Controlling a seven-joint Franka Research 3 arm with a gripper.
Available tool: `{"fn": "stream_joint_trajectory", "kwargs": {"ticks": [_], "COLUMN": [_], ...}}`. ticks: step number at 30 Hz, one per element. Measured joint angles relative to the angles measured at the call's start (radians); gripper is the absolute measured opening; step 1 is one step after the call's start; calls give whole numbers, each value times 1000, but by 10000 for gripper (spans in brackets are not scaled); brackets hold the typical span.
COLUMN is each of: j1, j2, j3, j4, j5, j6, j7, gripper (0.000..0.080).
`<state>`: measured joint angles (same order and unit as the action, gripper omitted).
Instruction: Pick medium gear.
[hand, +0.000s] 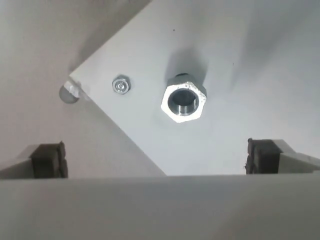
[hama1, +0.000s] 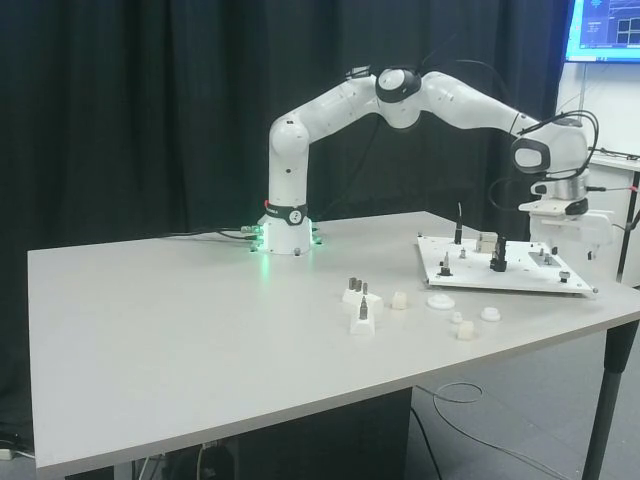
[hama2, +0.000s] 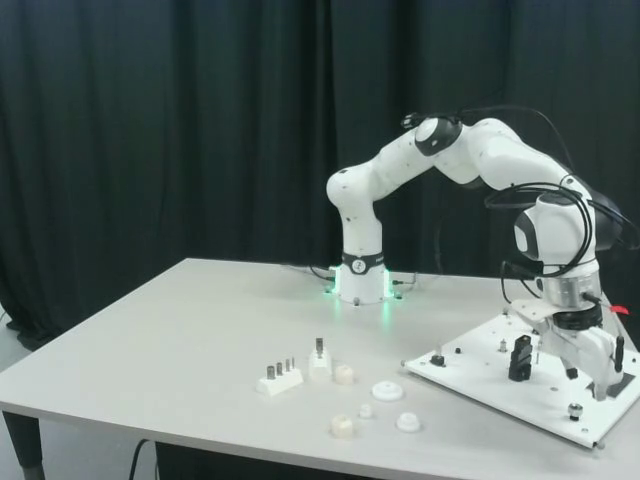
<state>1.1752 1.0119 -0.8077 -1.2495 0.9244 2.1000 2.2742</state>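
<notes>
Gripper: the gripper (hand: 155, 157) hangs over a corner of the white board (hama2: 480, 385), its two black pads spread wide with nothing between them.
Below the gripper: a hexagonal metal nut (hand: 183, 101) standing on the board and a small bolt head (hand: 121, 85) beside it; no gear is under the fingers.
Gears: white round parts lie loose on the grey table (hama1: 180, 320), in front of the board and well apart from the arm; the likely medium gear (hama2: 387, 391) is the flat toothed disc there, though I cannot be sure which one is medium.
Other parts: small white blocks with pegs (hama2: 278, 378) sit near the gears.
Risk: closing here would catch the nut, not the gear.
Risk: the gears lie close together, so a wide-open descent could knock a neighbour or pick the wrong size.
Risk: a low sweep off the board could strike its upright black fixture (hama2: 519, 358).
</notes>
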Motion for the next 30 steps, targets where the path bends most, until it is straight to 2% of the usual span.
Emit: {"fn": "stream_joint_trajectory", "kwargs": {"ticks": [11,30], "j1": [17,27], "j2": [0,0], "j3": [-38,-71], "j4": [6,13], "j5": [14,14], "j6": [-30,-52], "j7": [-10,-26], "gripper": [800,800]}}
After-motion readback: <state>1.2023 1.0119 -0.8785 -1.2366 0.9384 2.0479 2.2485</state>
